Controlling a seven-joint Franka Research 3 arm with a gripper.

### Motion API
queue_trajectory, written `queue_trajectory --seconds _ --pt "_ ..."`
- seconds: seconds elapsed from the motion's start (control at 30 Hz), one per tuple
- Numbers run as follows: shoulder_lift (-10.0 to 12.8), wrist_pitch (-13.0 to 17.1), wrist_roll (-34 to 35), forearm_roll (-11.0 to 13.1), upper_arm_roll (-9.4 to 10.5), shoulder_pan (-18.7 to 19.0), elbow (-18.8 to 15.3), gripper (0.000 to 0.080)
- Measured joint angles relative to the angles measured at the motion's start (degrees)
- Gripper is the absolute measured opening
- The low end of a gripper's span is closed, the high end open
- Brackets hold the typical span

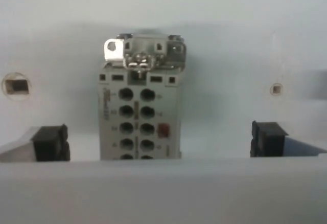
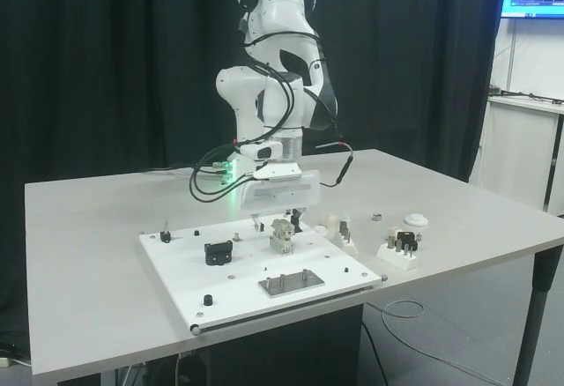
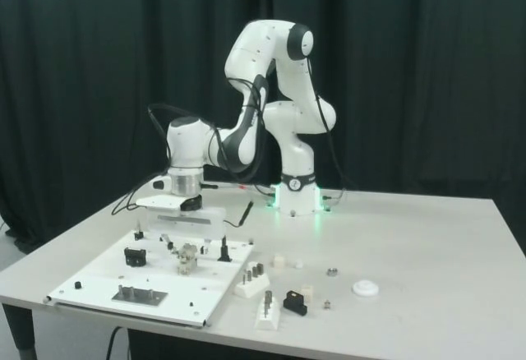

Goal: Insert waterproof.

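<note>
waterproof connector (image 1: 139, 114) | grey, metal clip | upright on white board (image 2: 176, 267)

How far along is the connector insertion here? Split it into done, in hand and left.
Done: the arm has the gripper above the connector block on the white board. In hand: nothing; both fingers stand apart, either side of the block, not touching it. Left: closing on a part and inserting it; whether anything is already seated cannot be told.

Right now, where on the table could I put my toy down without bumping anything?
The grey table is bare along its far side, past the white disc, and also beside the white board toward the curtain. It is crowded on the board, where the hand hangs over the grey connector, and among the small white blocks next to the board.
</note>
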Motion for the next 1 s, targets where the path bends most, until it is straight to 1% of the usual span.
queue_trajectory --seconds 0.13,0.6,0.87,1.0 --pt "-0.2 -1.0 0.8 0.0 -0.32 0.0 0.9 0.0788" --pt "-0.4 -7.2 1.3 0.0 -1.77 0.0 5.9 0.0800" --pt "-0.4 -8.9 1.3 0.0 -2.68 0.0 7.0 0.0800" --pt "-0.4 -9.1 1.3 0.0 -2.91 0.0 7.2 0.0800"
